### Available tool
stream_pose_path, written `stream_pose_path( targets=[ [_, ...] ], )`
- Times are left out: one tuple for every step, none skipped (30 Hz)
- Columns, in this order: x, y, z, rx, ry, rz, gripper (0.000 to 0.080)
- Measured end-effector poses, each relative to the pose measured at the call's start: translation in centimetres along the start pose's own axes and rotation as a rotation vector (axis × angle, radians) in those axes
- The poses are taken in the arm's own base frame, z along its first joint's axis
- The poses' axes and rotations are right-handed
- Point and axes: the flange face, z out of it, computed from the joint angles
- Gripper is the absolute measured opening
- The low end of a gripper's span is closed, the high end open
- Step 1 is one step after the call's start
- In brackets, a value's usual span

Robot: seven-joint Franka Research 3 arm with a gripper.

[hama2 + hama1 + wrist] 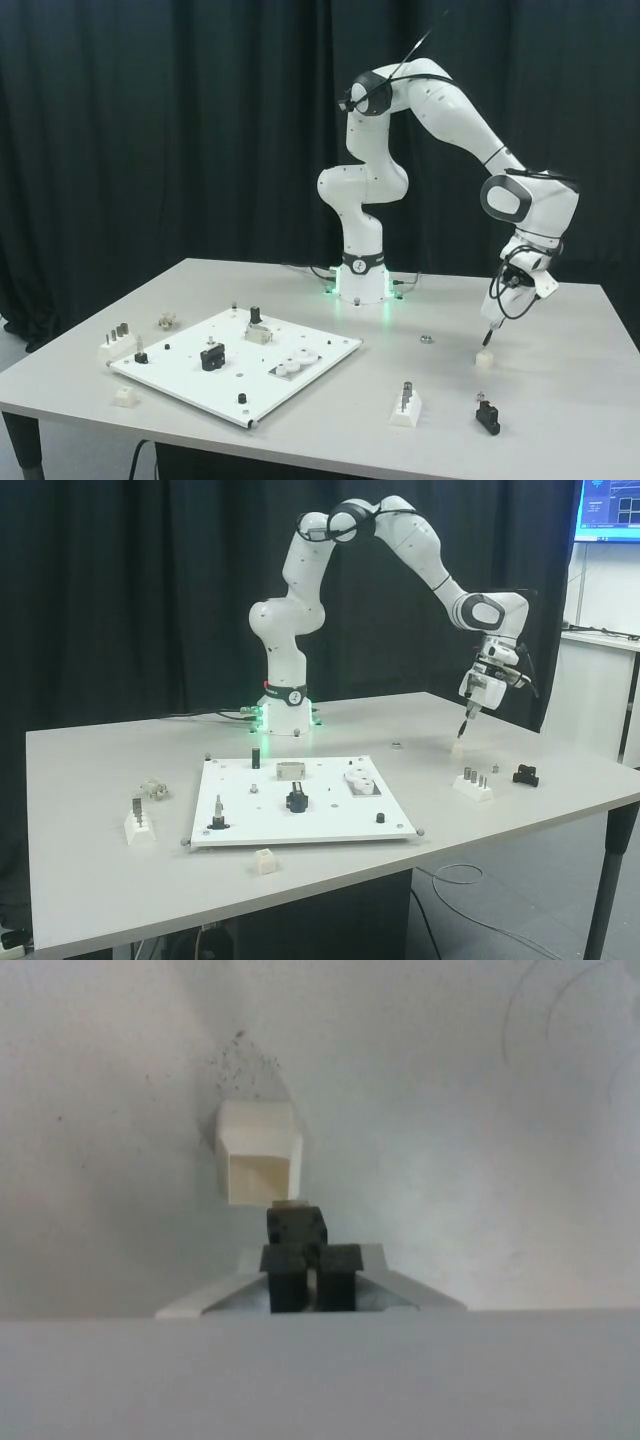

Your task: Place USB.

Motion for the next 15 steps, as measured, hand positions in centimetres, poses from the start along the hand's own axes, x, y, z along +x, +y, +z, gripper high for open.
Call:
stream_pose_path(
  targets=[
    [0.02, -0.03, 0.06, 0.001, -0.002, 0.0, 0.0017],
    [0.03, -0.05, 0.1, 0.002, -0.003, 0.0, 0.0017],
    [0.03, -0.07, 0.14, 0.002, -0.004, -0.001, 0.0017],
    [0.03, -0.08, 0.19, 0.002, -0.005, -0.002, 0.0017],
    [0.03, -0.08, 0.22, 0.002, -0.006, -0.002, 0.0017],
    [0.03, -0.09, 0.26, 0.002, -0.007, -0.004, 0.0017],
    [0.03, -0.08, 0.29, 0.002, -0.008, -0.005, 0.0017],
    [0.04, -0.07, 0.32, 0.002, -0.008, -0.006, 0.0017],
    [0.05, -0.06, 0.35, 0.001, -0.009, -0.007, 0.0017],
    [0.06, -0.05, 0.39, 0.001, -0.009, -0.008, 0.0017],
    [0.07, -0.03, 0.42, 0.001, -0.01, -0.009, 0.0017],
    [0.08, -0.01, 0.46, 0.001, -0.011, -0.011, 0.0017],
    [0.1, 0.01, 0.5, 0.001, -0.011, -0.012, 0.0017],
    [0.11, 0.03, 0.54, 0.001, -0.012, -0.012, 0.0017],
    [0.13, 0.04, 0.59, 0.001, -0.013, -0.012, 0.0017]
  ],
)
